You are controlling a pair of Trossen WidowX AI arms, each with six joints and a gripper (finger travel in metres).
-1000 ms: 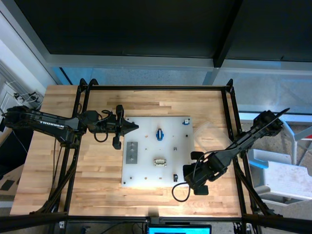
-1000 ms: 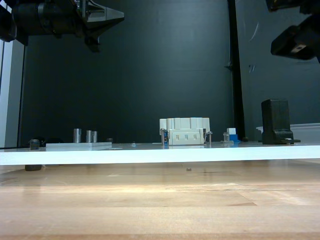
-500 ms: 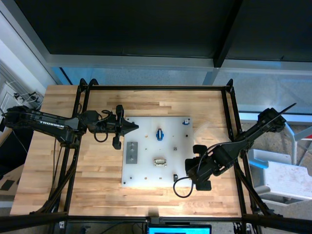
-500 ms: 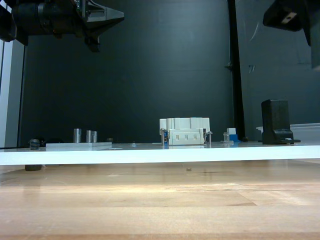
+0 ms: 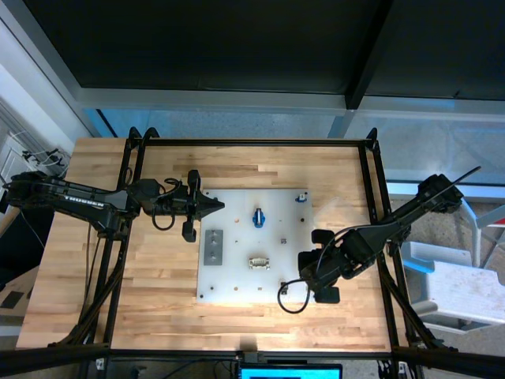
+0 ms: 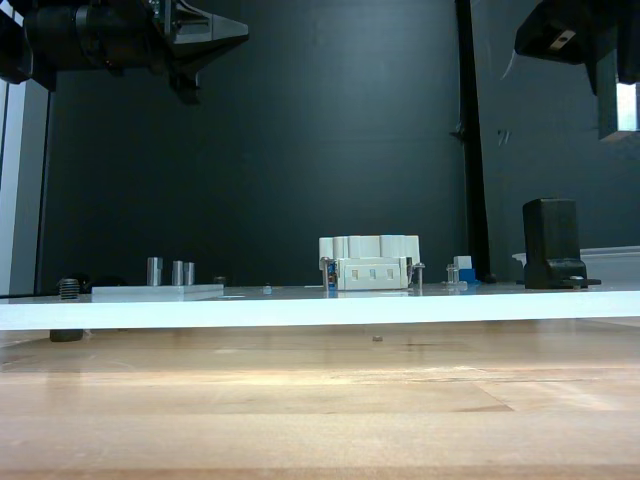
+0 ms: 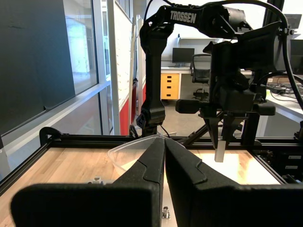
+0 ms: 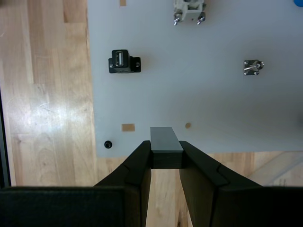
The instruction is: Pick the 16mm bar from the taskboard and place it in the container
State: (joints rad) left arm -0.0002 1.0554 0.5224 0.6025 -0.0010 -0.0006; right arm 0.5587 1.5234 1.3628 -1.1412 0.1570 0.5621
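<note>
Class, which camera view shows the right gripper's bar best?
Right wrist view: the bar sits clamped between the right gripper fingers above the taskboard edge. Left wrist and low views show it hanging farther off; high view hides it. The left gripper hovers shut at the board's left edge.

Both arms are matte black, with slim links between blocky joints. The left arm (image 5: 75, 199) has white lettering along one link, and the right arm (image 7: 154, 71) reads "TROSSEN" in white. A black cable (image 5: 290, 301) loops at each wrist. The left gripper (image 5: 218, 206), left of centre and farther back, has wedge-shaped fingers (image 7: 151, 165). The right gripper (image 5: 309, 267), right of centre and nearer, matches it.
</note>
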